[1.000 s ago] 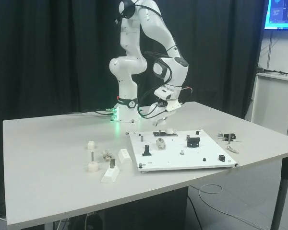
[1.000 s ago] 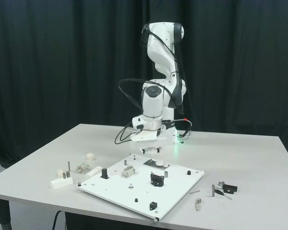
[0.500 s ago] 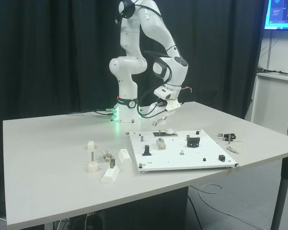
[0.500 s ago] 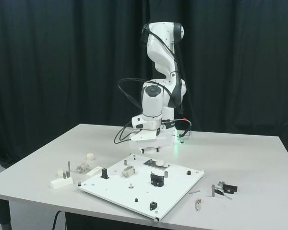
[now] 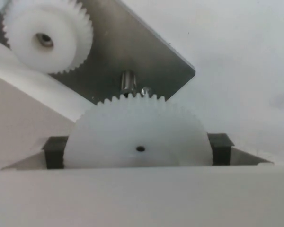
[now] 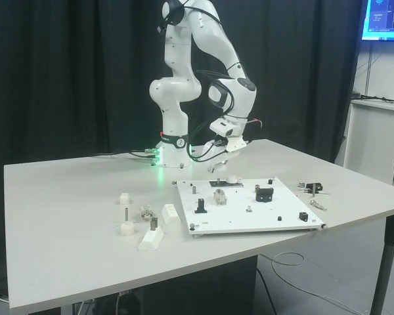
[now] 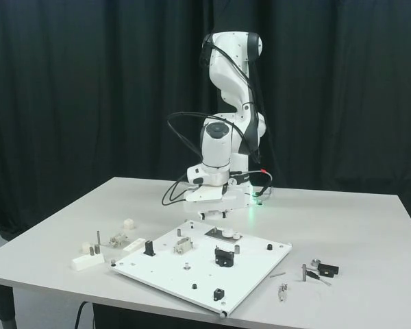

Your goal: Place large gear.

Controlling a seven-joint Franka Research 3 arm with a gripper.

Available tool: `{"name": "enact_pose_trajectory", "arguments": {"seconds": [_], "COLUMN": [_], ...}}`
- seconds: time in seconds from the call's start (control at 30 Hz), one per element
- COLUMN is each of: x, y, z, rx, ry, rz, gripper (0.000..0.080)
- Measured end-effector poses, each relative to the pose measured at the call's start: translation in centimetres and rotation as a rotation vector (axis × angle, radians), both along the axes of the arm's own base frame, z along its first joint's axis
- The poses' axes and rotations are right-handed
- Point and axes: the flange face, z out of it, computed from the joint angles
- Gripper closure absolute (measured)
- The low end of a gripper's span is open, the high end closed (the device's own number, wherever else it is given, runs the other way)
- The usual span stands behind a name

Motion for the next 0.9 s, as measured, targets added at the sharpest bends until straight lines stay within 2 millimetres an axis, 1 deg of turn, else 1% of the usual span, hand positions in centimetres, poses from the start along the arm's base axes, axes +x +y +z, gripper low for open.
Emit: {"name": "enact_pose_trajectory", "arguments": {"seconds": [0.3,0.47,0.67,0.9], "x": [0.1,0.2,0.4,0.1], "y": [-0.1,-0.9,-3.2,-6.8], "z": [-0.1,-0.1,0.1,0.2], "rx": [-0.001,-0.018,-0.047,-0.068], "ry": [-0.004,-0.009,-0.014,-0.006], "rz": [-0.001,0.009,0.003,0.003], "gripper": [0.0200,0.0200,0.0200,0.0200]}}
